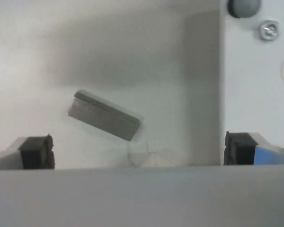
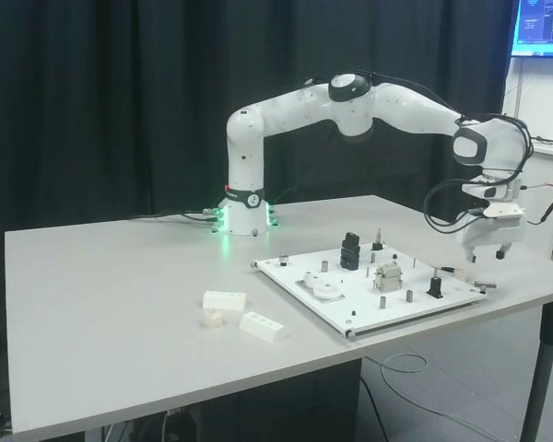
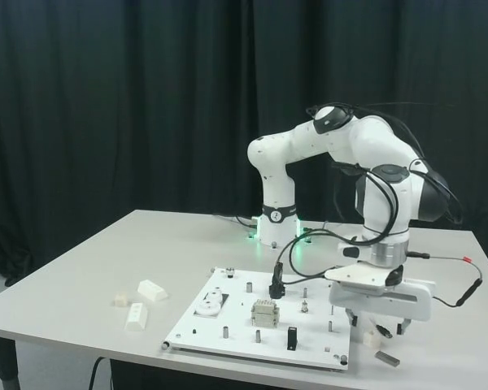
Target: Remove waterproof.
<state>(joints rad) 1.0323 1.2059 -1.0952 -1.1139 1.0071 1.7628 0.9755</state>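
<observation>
wrist view: the gripper [image 1: 137,151] is spread wide and empty over a small grey block [image 1: 104,116] lying on the table [image 1: 33,61] beside the white board [image 1: 255,85].
first room view: the block [image 2: 484,285] lies just off the board's [image 2: 350,304] edge, under the gripper [image 2: 485,251].
second room view: the block [image 3: 386,358] lies on the table [image 3: 106,260] beside the board [image 3: 195,329].

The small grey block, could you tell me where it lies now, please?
The small grey block lies on the grey table, just off the white board's corner, below the gripper.

White arm [image 2: 369,106] above white board [image 2: 369,287] on table [image 2: 101,276]
</observation>
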